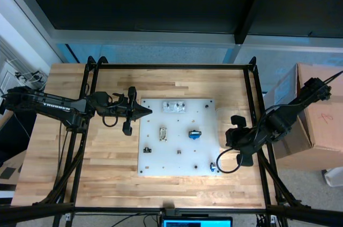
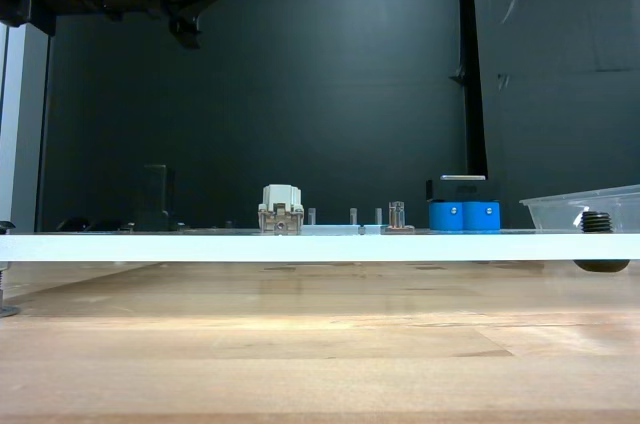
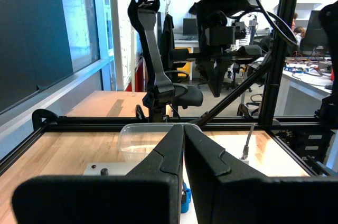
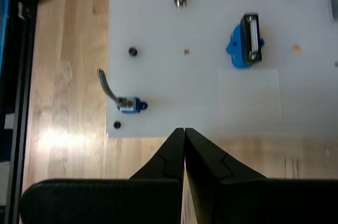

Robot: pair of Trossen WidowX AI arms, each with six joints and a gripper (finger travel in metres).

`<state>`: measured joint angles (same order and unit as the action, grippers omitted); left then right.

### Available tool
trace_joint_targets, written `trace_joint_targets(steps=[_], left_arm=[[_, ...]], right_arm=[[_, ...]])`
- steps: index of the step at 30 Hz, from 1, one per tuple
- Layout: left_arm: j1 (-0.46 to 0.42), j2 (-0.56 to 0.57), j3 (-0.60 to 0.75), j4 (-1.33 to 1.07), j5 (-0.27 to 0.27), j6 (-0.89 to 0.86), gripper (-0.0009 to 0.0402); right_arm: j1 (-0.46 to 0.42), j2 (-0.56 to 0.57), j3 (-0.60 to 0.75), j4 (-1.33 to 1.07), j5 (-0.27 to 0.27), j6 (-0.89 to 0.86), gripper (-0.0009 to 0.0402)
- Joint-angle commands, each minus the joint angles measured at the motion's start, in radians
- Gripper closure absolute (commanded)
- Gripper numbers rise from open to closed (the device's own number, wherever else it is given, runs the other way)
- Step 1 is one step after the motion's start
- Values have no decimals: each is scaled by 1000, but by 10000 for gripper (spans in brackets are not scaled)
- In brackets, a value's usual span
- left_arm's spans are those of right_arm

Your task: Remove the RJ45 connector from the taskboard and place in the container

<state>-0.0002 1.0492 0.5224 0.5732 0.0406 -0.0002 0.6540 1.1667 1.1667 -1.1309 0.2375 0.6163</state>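
The wooden table (image 1: 107,179) has a wide bare strip between its near edge and the white taskboard (image 1: 177,160). A black frame (image 1: 171,67) runs around the table, and there is bare wood on the left and right of the board too.

At the board's near right corner sits a small blue part (image 4: 129,104) with a gray stub sticking out of it. The right gripper (image 4: 184,131) hangs above the board's right edge. Its fingers are pressed together with nothing between them. Its own camera looks straight down and shows the tips just over the line where the board meets the wood.

The RJ45 connector (image 1: 195,133) is on the board, right of the middle, sitting in a blue holder (image 4: 236,49). No gripper touches it. How deep it sits I cannot tell.

The left gripper (image 1: 149,111) is by the board's left edge and points across the board. Its fingers are pinched closed and hold nothing.

The low view shows what the high view does not: the left gripper is far up above the board, with lots of open room under it. It also shows the clear container (image 2: 560,209) at the right. The left wrist view shows this container across the board too, but from high up it is hard to make out.
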Motion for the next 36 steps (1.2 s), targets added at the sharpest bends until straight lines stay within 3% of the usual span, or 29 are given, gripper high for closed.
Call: trace_joint_targets(steps=[1, 9, 32, 36], left_arm=[[0, 0, 0, 0, 0, 0, 393], [0, 0, 0, 0, 0, 0, 393], [0, 0, 0, 0, 0, 0, 393], [0, 0, 0, 0, 0, 0, 393]], right_arm=[[35, 52, 48, -55, -3, 31, 393], [56, 163, 168, -107, -74, 33, 393], [56, 249, 201, -135, -71, 59, 393], [55, 265, 190, -135, -68, 60, 364]])
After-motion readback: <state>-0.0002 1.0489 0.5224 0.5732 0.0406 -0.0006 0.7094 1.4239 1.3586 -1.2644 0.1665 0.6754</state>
